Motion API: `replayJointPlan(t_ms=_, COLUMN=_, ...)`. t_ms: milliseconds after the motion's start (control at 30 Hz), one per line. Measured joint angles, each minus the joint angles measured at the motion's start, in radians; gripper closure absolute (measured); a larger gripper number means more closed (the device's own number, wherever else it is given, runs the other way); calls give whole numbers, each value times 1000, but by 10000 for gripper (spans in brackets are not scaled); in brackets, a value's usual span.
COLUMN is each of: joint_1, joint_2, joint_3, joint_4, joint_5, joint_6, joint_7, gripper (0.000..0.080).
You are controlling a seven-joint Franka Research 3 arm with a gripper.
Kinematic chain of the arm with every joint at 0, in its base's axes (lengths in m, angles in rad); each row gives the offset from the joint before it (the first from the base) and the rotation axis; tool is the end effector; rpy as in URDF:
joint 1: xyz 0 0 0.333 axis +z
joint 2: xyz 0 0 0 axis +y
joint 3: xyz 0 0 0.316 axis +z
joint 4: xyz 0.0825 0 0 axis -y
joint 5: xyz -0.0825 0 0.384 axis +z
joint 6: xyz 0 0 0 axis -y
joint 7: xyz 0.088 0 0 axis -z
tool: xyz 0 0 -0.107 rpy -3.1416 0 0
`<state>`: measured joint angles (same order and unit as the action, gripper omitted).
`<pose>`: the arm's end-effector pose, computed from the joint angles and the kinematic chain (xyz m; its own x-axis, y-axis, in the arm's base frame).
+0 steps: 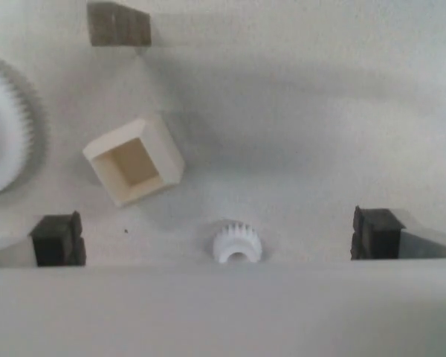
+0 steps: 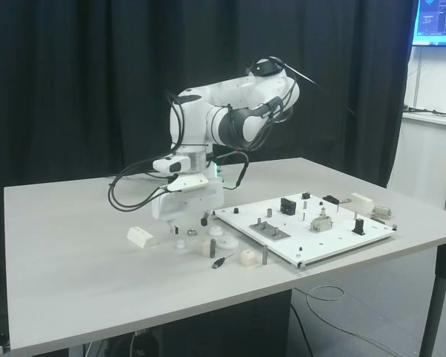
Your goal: Remove round peg 4.
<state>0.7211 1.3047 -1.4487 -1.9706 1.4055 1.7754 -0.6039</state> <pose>0.5276 -0.2652 0.2341 0.8164 -0.5773 0.0142 -0.5767 -0.8163 -0.0342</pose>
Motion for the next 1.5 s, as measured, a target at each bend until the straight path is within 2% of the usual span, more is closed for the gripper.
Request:
replayJointPlan(t_ms=500, joint_1=9, joint_2=0, joint_3=-13, joint_4=20, joint_5=-25, joint_6=-4, joint_7=17, gripper=3)
replayJointPlan(t_ms=1167, joint_1=14, joint_2=0, joint_3=-16, joint_4=24, joint_5=-36, joint_6=-5, joint_7=24, gripper=3)
replayJointPlan(t_ms=1300, joint_1=20, joint_2=0, joint_3=-18, joint_4=24, joint_5=-38, joint_6=-25, joint_7=28, gripper=3)
replayJointPlan(t_ms=1500, joint_1=42, joint_2=0, joint_3=-29, joint_4=22, joint_5=-40, joint_6=-90, joint_7=45, gripper=3)
